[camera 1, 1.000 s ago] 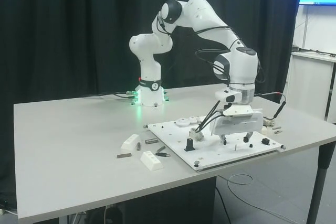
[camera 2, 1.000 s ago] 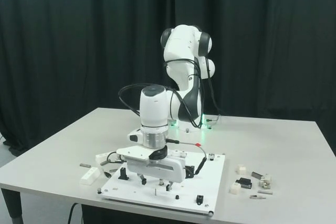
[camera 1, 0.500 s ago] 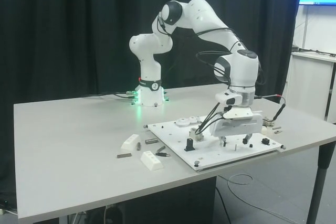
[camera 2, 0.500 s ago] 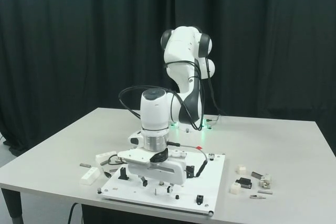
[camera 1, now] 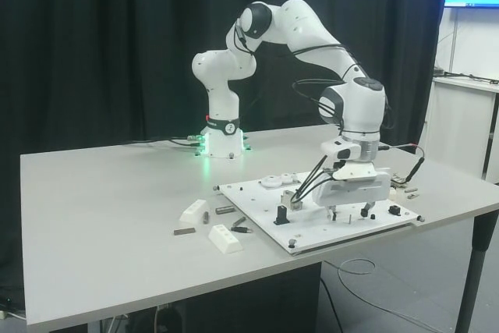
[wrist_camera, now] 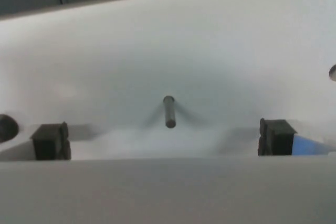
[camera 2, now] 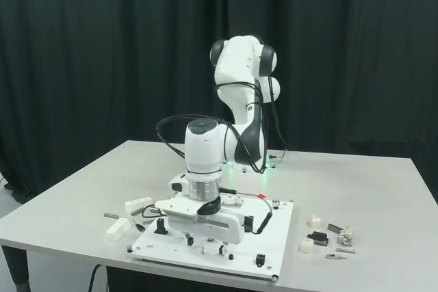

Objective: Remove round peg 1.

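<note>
My arm (camera 1: 312, 37) is white with black joint rings, and green light glows at its base (camera 1: 201, 144). Below my gripper (wrist_camera: 164, 139) the board (wrist_camera: 210, 51) is white, the thin peg (wrist_camera: 169, 112) between my fingers (wrist_camera: 50, 141) is dark grey, and those fingers are black. Beyond, the table (camera 1: 101, 193) is grey and the curtain (camera 2: 102, 46) plain black.
</note>
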Controlling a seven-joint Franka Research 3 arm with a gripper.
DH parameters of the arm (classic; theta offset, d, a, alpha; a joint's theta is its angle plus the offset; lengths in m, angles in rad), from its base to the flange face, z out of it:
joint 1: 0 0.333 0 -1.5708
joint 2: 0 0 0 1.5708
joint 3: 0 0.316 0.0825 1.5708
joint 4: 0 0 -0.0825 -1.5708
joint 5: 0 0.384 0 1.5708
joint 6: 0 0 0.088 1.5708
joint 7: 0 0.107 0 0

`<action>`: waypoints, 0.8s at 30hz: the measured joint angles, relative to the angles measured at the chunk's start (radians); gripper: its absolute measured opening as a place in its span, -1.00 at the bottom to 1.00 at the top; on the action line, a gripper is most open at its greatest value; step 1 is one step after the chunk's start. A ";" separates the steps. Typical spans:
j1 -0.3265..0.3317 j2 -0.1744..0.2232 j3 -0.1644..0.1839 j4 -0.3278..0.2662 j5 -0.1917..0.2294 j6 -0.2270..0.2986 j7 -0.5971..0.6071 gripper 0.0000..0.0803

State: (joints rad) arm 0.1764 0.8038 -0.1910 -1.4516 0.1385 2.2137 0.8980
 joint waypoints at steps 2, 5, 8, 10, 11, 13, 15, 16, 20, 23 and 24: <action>0.000 0.001 0.000 0.001 0.000 0.000 0.000 0.99; 0.000 0.002 0.000 0.004 0.000 0.001 0.000 0.99; 0.000 0.003 0.000 0.008 0.000 0.001 0.000 0.99; 0.000 0.006 0.000 0.012 0.000 0.001 0.000 0.99; -0.001 0.007 0.000 0.014 0.000 0.001 0.000 0.99; -0.001 0.009 -0.001 0.018 0.000 0.001 0.000 0.99; -0.002 0.012 -0.002 0.023 0.000 0.001 0.000 0.99; -0.002 0.014 -0.002 0.025 0.000 0.001 0.000 0.99; -0.004 0.019 -0.003 0.032 -0.001 0.001 0.000 0.99; -0.006 0.023 -0.003 0.038 -0.002 0.001 0.000 0.99; -0.007 0.024 -0.003 0.040 -0.003 0.001 0.000 0.99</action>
State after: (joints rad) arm 0.1699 0.8280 -0.1941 -1.4113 0.1359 2.2150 0.8980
